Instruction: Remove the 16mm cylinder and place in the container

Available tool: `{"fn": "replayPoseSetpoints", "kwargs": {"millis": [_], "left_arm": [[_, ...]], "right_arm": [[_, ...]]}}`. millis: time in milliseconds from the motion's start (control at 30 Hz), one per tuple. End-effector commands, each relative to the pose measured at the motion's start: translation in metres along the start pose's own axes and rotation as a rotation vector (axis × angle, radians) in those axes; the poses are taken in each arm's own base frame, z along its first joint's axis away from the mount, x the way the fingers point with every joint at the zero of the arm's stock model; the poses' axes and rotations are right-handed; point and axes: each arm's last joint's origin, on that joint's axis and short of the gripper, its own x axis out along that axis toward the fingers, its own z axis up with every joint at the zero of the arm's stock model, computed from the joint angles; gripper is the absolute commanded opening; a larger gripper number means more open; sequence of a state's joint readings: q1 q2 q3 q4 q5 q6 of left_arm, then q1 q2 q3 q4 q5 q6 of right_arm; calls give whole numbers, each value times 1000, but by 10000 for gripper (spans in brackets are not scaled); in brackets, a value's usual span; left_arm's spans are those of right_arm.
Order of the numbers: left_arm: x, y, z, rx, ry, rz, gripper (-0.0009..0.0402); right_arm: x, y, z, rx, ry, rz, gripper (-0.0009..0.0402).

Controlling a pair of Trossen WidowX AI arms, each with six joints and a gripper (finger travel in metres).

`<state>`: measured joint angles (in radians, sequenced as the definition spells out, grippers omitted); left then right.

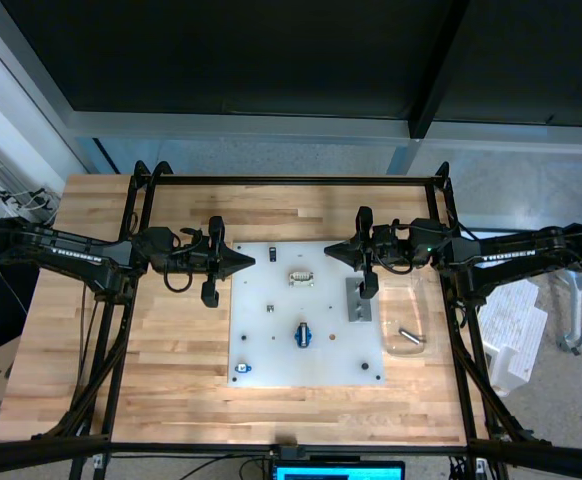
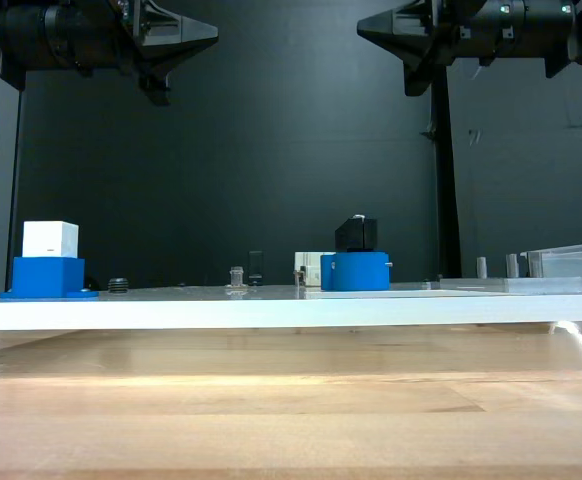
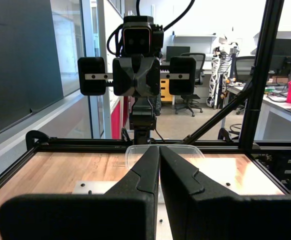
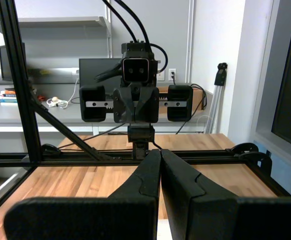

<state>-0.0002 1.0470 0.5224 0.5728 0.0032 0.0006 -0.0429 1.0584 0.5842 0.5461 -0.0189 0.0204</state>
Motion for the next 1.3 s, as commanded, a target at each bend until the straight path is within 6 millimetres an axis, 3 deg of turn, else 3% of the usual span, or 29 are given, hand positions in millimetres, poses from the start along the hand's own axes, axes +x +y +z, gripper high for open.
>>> {"fn": "replayPoseSetpoints", "kwargs": {"millis": [33,1300], "left_arm": [[0,0,0,0,0,0,0],[0,0,0,0,0,0,0]], "right_arm": [[-2,0,-7,10,21,1,0],[0,0,-4,9,51,0,0]]}}
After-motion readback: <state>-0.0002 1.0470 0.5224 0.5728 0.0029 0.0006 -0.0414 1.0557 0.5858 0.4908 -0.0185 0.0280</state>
